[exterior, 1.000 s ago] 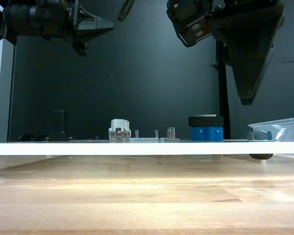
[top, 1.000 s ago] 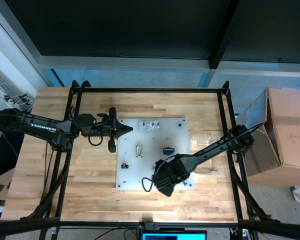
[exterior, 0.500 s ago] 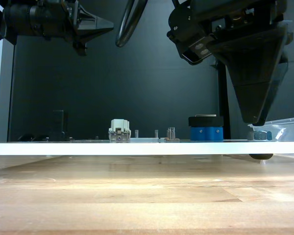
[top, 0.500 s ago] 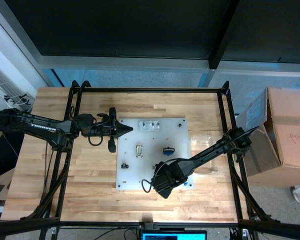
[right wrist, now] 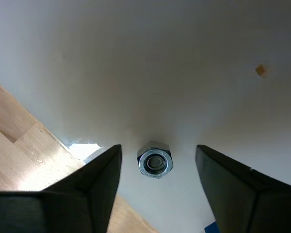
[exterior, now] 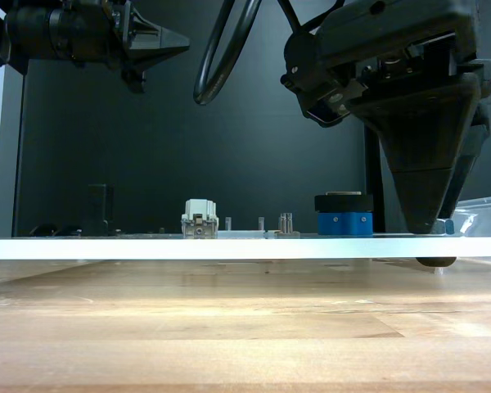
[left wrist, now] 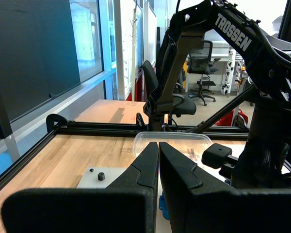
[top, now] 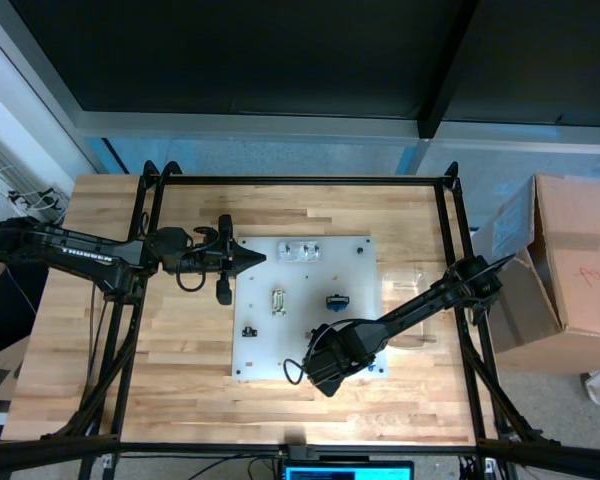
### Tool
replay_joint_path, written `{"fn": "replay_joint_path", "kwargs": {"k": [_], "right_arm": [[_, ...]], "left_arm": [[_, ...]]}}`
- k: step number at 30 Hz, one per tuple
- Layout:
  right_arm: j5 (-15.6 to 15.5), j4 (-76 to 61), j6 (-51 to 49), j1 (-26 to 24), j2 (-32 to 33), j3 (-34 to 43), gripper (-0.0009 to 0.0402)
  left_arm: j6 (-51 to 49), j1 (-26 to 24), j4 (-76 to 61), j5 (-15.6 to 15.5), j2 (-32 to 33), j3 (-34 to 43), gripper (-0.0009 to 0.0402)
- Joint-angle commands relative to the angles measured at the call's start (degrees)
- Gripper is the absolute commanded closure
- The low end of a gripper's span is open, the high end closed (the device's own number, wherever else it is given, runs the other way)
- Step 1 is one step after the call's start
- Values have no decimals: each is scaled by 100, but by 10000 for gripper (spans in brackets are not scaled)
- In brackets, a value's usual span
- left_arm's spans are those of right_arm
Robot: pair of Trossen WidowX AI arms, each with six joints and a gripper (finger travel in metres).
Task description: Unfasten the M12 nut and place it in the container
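Two poses: left end effector point(top: 260, 259) aloft, pinched empty; right end effector point(right wrist: 158, 147) vertical, splayed astride stud-mounted nut point(right wrist: 155, 160).

- A white rectangular task board point(top: 261, 350) lies mid-way across the wooden table point(top: 180, 400).
- A clear plastic container point(top: 405, 279) sits just right of the board.
- The small silver M12 nut point(right wrist: 155, 157) sits on its stud at the board's near right, between the right gripper's point(exterior: 438, 223) 2 spread fingers and touching neither.
- The left gripper point(top: 255, 259) hangs high over the board's far left edge.
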Motion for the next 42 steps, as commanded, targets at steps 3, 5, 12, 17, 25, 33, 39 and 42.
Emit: {"fn": "replay_joint_path", "kwargs": {"k": [3,5,12,17,25,33,39,42], "right_arm": [[-2,0,-479,2,7,-2,268],[-7,0,-647,4,7,-2,292],[-72,-4,-1729,2,7,-2,367],[-326,-2,-3493,2,4,-4,395],[-299,4,-5792,0,4,-4,379],[-295,68,-5971,2,4,-4,341],[-297,96,-5974,0,-33,-4,275],[-297,98,-5976,2,-81,-4,242]], "left_arm": [[2,2,0,0,0,0,393],[2,0,0,2,0,0,393],[2,0,0,0,0,0,393],[2,0,0,2,0,0,393],[2,0,0,2,0,0,393],[2,0,0,2,0,2,393],[2,0,0,0,0,2,393],[2,0,0,2,0,0,393]]}}
